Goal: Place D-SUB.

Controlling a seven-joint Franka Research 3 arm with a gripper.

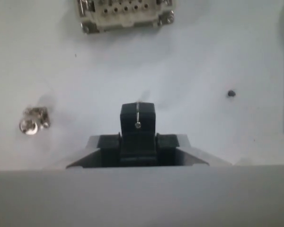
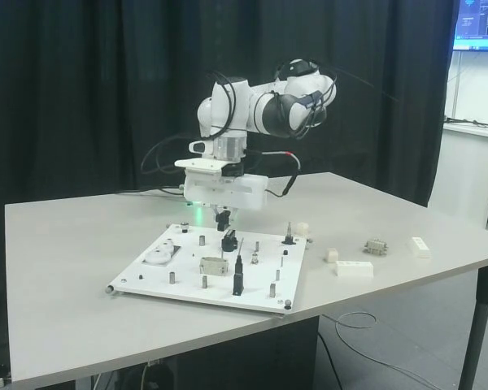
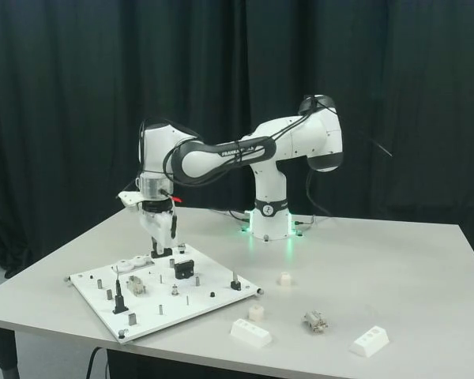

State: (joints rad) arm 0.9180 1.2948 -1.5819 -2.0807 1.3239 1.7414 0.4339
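The D-SUB connector (image 1: 125, 14), a grey metal-framed block with rows of pin holes, lies on the white board (image 1: 203, 61). It also shows in the room views as the connector (image 2: 214, 266) (image 3: 134, 284) near the board's middle. My gripper (image 1: 137, 124) hovers a short way above the board, apart from the connector. Its black fingers are pressed together, shut, and I see nothing between them. In the room views the gripper (image 2: 221, 218) (image 3: 159, 251) hangs over the board's far part.
Several upright pegs and a tall black post (image 2: 237, 280) stand on the board (image 2: 260, 296). A black block (image 2: 228, 240) sits close below the gripper. A small metal fitting (image 1: 33, 120) is fixed nearby. White blocks (image 2: 354, 267) and a second connector (image 2: 376, 246) lie on the table.
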